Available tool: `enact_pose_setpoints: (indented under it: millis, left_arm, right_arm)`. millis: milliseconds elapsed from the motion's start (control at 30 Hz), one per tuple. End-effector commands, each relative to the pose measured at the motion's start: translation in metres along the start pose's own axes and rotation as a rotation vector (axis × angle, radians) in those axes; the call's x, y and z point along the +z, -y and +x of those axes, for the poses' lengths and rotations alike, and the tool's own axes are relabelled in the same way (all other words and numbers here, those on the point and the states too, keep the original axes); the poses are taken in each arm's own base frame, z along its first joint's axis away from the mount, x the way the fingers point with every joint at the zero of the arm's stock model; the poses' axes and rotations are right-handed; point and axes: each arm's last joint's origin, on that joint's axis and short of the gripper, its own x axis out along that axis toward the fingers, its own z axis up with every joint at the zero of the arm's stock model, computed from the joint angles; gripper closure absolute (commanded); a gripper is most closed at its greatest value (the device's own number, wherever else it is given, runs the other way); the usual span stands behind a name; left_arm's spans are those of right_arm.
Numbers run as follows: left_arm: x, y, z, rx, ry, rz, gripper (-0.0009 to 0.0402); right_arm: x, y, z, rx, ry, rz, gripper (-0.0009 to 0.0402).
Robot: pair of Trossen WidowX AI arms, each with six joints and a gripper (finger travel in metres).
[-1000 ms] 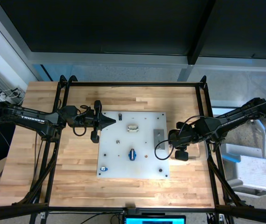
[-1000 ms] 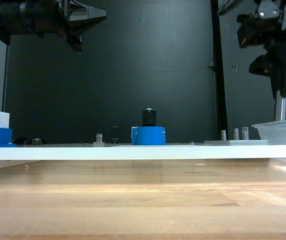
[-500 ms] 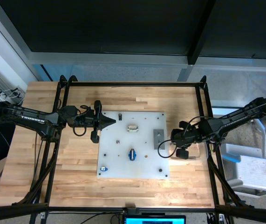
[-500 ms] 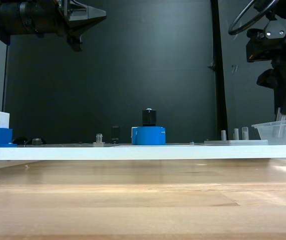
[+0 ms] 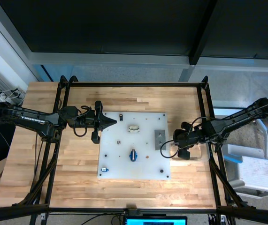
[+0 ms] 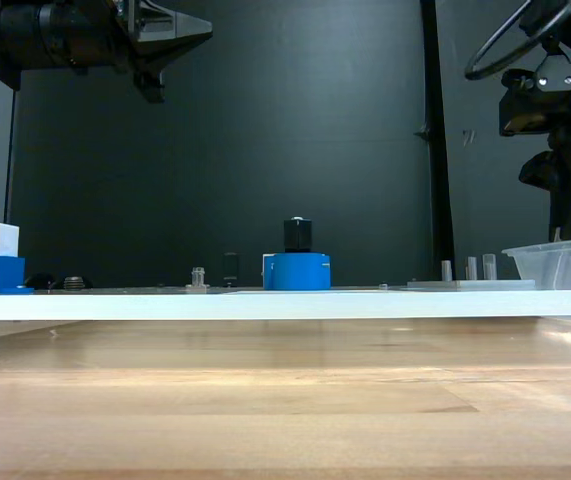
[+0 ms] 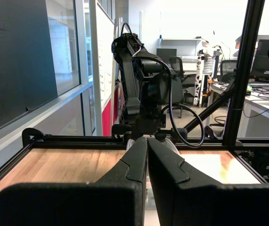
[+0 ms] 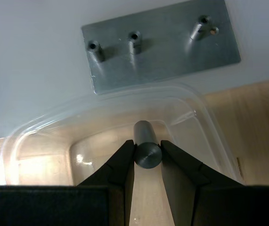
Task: Pick the 16mm cylinder and place it in the container
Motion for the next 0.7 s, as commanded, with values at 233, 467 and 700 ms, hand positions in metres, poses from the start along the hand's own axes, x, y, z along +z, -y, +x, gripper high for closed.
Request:
enact_pose_setpoints:
  millis: [233,467,700]
  left_arm:
    - [0.0000,0.0000,0.0001,0.000,0.000,0.000,0.0393]
    - [0.0002,0.0000,0.0000,0.000,0.001,0.000,0.0393]
    - [0.0002,0.0000,0.0000,0.000,0.001,0.000,0.0393]
  right_arm:
    - [0.0011,0.0002,0.0000,-0.029,0.033,0.011,0.0350]
    - [0.0008,-0.0004,-0.0001,-0.025,0.032,0.009,0.0336]
    - [0.0007,-0.0006,-0.0001,-0.025,0.031,0.019,0.0290]
